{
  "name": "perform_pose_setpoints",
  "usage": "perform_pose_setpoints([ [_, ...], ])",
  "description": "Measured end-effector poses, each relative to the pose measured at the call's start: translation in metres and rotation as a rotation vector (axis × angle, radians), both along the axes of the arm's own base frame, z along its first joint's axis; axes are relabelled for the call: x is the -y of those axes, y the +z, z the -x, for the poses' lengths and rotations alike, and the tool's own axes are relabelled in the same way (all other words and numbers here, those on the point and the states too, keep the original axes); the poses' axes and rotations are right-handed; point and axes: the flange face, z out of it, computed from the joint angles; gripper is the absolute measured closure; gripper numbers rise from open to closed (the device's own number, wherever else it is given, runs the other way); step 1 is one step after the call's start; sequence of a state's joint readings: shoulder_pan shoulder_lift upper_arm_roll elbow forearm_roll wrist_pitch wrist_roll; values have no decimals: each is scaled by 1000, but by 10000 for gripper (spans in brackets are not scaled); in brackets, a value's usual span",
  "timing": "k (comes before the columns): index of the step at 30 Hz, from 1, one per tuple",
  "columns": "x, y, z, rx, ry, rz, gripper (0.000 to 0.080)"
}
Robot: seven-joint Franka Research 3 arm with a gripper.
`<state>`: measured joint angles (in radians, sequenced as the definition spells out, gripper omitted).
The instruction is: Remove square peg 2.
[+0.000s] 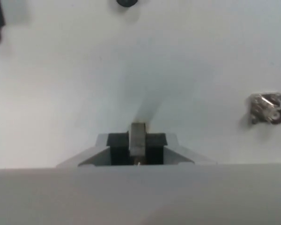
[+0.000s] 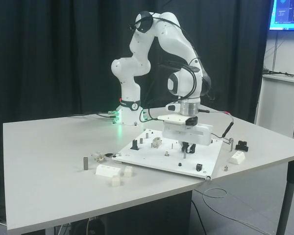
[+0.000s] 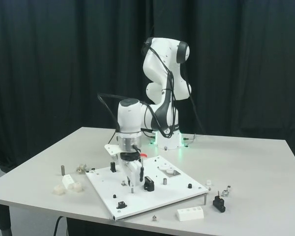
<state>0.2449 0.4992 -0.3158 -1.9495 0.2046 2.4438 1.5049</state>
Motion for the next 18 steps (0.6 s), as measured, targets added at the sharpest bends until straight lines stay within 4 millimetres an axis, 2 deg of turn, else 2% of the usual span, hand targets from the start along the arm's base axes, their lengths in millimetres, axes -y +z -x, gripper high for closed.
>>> perform_pose_setpoints([
  [11,2,42,4,-13,9,-17,735],
  [18,2,54,5,-9,12,-19,735],
])
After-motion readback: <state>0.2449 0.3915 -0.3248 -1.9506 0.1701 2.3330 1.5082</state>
